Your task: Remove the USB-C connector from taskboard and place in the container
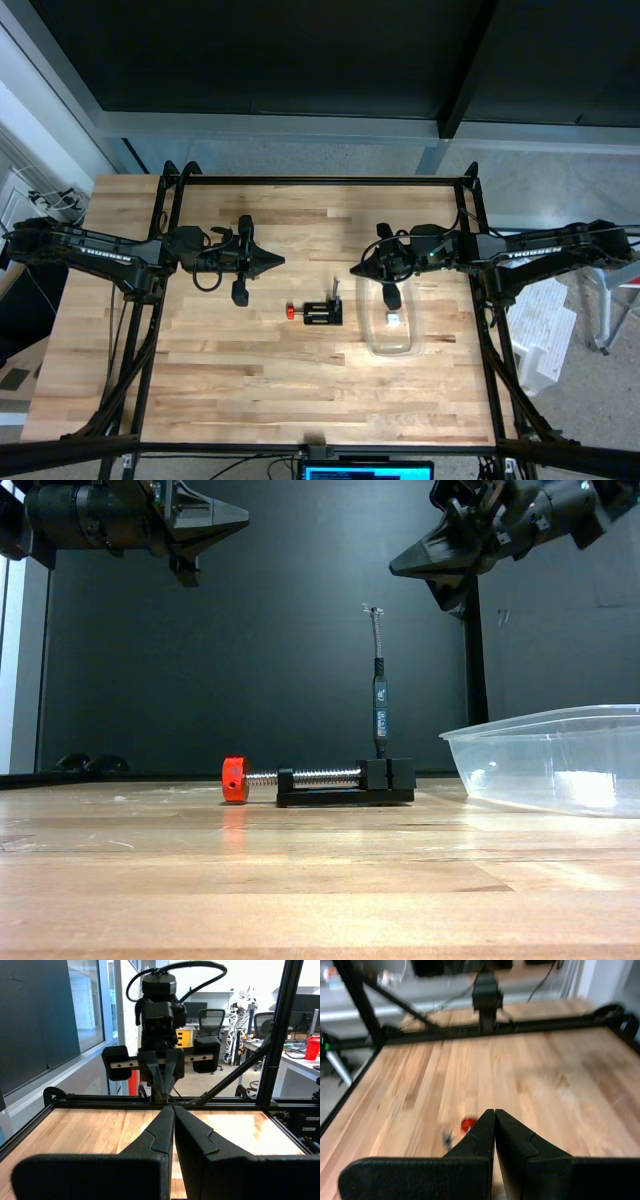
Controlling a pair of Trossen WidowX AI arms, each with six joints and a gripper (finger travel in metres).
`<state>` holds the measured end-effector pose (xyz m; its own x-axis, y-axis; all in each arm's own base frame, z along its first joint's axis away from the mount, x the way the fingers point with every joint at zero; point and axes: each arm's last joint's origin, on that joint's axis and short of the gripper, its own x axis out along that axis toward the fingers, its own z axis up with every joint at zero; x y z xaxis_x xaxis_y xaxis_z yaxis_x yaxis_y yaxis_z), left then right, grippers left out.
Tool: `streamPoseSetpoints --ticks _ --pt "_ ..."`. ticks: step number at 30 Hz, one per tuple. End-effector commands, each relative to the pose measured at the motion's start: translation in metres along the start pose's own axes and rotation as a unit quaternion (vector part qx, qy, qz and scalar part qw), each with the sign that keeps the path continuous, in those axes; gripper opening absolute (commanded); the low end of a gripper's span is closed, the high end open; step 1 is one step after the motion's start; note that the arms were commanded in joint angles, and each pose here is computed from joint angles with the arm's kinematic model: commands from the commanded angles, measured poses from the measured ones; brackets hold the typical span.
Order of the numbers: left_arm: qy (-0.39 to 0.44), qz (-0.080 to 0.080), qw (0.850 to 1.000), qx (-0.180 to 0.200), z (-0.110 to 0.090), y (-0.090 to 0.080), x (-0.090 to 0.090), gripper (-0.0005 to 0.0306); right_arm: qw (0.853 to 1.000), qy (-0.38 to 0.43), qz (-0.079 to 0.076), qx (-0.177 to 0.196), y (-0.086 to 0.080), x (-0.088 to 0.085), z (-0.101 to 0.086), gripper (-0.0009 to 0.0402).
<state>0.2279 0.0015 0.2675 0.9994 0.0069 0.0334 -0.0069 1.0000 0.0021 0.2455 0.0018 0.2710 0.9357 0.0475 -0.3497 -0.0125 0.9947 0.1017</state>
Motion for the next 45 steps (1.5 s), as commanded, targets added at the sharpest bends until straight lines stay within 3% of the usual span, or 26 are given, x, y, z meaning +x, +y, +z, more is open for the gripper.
streamPoseSetpoints --ticks 1,6,12,21,30,45 --pt "0.0 0.0 1.0 0.0 0.0 0.0 0.0 0.0 0.999 0.046 0.0 -0.008 0.005 -0.003 0.004 0.0" --pt "0.0 0.0 1.0 0.0 0.0 0.0 0.0 0.0 0.993 0.11 -0.031 -0.025 0.014 -0.011 0.01 0.0" --pt "0.0 0.0 1.0 0.0 0.0 0.0 0.0 0.0 0.986 0.156 -0.042 -0.029 0.025 -0.015 0.017 0.0" --pt "0.0 0.0 1.0 0.0 0.0 0.0 0.0 0.0 0.973 0.225 -0.038 -0.042 0.037 0.014 0.03 0.0" --pt "0.0 0.0 1.0 0.0 0.0 0.0 0.0 0.0 0.947 0.315 -0.053 -0.031 0.041 0.044 0.023 0.0002" --pt "0.0 0.0 1.0 0.0 0.0 0.0 0.0 0.0 0.935 0.349 -0.053 -0.036 0.046 0.08 0.017 0.0139"
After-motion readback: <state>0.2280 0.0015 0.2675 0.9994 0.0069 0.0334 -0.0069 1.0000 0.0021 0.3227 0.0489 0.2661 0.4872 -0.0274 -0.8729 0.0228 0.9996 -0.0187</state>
